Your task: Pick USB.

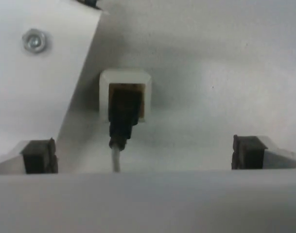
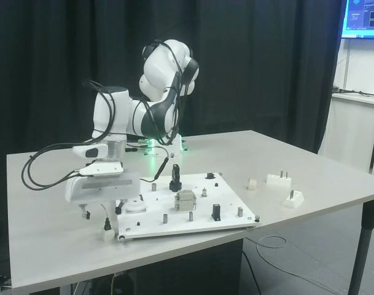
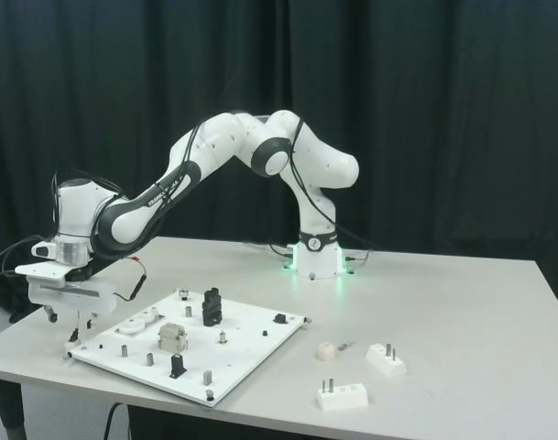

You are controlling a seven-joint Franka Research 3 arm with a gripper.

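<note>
1. In the wrist view the gripper is wide open, its two black finger pads far apart and holding nothing.
2. Between those pads, on the grey table, sits a small white socket block with a black USB plug seated in it.
3. A thin white cable runs from the rear of the USB plug toward the camera.
4. Neither pad touches the plug or the block; both stand well clear on either side.
5. A white board corner with a hex nut lies just beside the socket block.
6. In the first room view the gripper hangs low over the table at the outer corner of the white task board, with the small white block directly under it.
7. The board carries several small black and grey fixtures, among them a black upright part and a grey blocky part.
8. In the second room view the white arm reaches from its base out to that far board corner, the gripper pointing downward.
9. Three small white blocks lie on the table well apart from the board.
</note>
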